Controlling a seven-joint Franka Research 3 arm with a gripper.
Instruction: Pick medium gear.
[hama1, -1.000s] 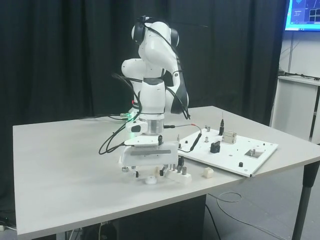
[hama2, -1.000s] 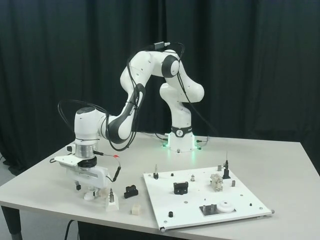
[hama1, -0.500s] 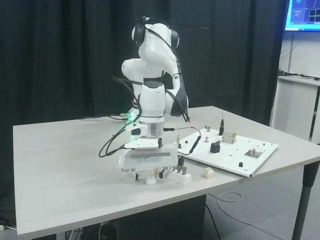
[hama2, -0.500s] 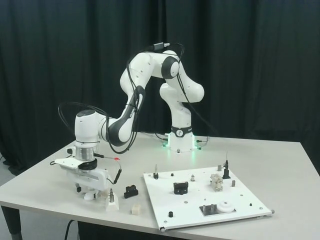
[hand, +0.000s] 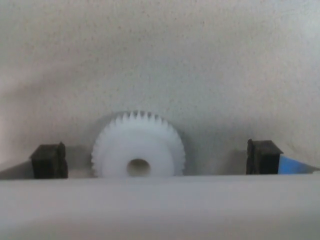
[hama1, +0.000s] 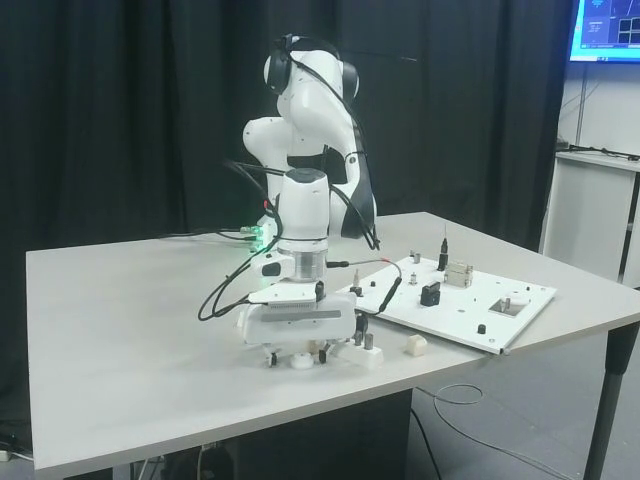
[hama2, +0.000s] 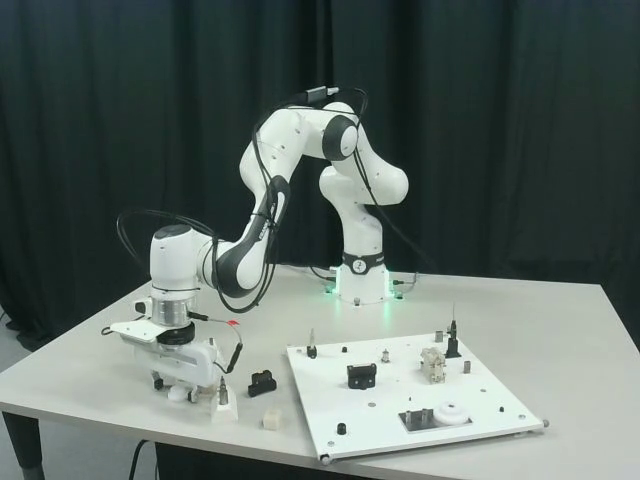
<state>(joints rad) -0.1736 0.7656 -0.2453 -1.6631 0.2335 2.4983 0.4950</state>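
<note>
The gear (hand: 138, 151) lies flat on the grey surface (hand: 200, 65), its hole facing straight up, so no long axis shows. It sits between the black fingertips (hand: 49, 161) of the tool (hand: 156, 159), spread wide, neither touching it. Farther off lies the white board (hama2: 400, 395).

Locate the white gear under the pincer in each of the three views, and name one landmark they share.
Wrist view: gear lies flat between the two black fingertips, touching neither.
First room view: gear on the grey table, directly under the pincer.
Second room view: gear near the table's front left edge.
Shared landmark: the pincer.
</note>
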